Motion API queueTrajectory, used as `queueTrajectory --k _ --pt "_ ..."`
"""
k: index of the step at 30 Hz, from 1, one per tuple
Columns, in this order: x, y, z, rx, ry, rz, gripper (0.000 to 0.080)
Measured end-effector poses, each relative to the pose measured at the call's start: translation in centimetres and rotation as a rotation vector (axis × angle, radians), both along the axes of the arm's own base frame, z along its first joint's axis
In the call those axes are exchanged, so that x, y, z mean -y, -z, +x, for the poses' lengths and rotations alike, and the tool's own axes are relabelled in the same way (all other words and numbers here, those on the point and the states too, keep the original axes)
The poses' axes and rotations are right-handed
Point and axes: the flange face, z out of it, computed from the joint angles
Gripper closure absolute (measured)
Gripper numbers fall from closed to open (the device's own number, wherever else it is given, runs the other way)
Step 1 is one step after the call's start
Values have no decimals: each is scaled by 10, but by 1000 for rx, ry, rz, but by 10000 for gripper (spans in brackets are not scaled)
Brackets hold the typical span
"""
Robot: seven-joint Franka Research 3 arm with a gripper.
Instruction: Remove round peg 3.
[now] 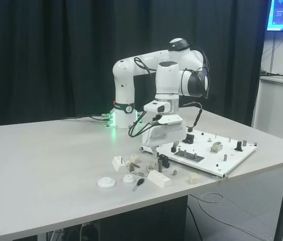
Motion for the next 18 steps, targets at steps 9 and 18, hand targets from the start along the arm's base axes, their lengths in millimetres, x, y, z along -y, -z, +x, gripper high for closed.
queueTrajectory --k 9,18 --pt "-2 -3 3 2 -29 -7 3" --pt "-5 -5 6 4 -40 -12 3"
